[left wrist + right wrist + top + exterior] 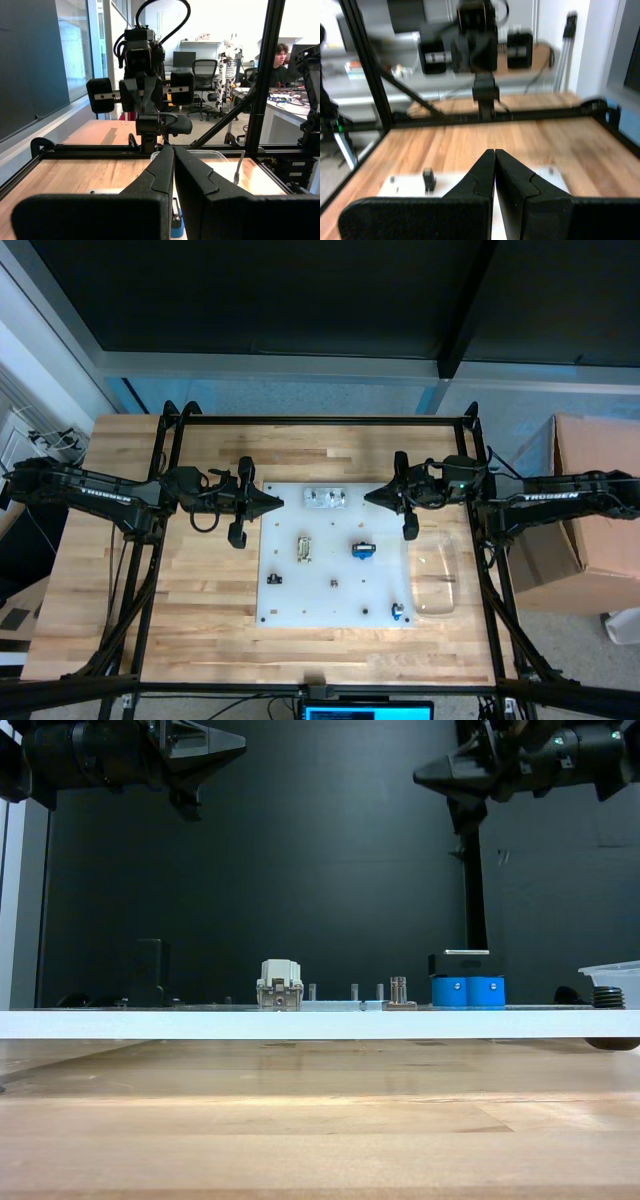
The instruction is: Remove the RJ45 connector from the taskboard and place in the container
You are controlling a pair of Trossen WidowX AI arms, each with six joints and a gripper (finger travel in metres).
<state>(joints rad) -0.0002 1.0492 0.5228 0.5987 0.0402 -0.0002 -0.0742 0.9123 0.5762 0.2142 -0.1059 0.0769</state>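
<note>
- Two arms reach inward from opposite edges of the wooden worktop [190, 610], and both are held high above it.
- One white taskboard [320, 605] lies flat in the middle of the worktop and carries several small fittings.
- One clear container [437, 580] sits at the board's right edge, toward the near side.
- Left tool [278, 502] hangs over the board's far left corner with its fingers pressed together, gripping nothing and touching nothing.
- Right tool [369, 497] hangs over the far part of the board, pointing toward the left tool. Its fingers are also closed on nothing, well above the fittings.
- RJ45 connector [305, 550], a pale blocky piece, stands upright in its seat on the board, left of centre. It is well apart from both tools and from the container.
</note>
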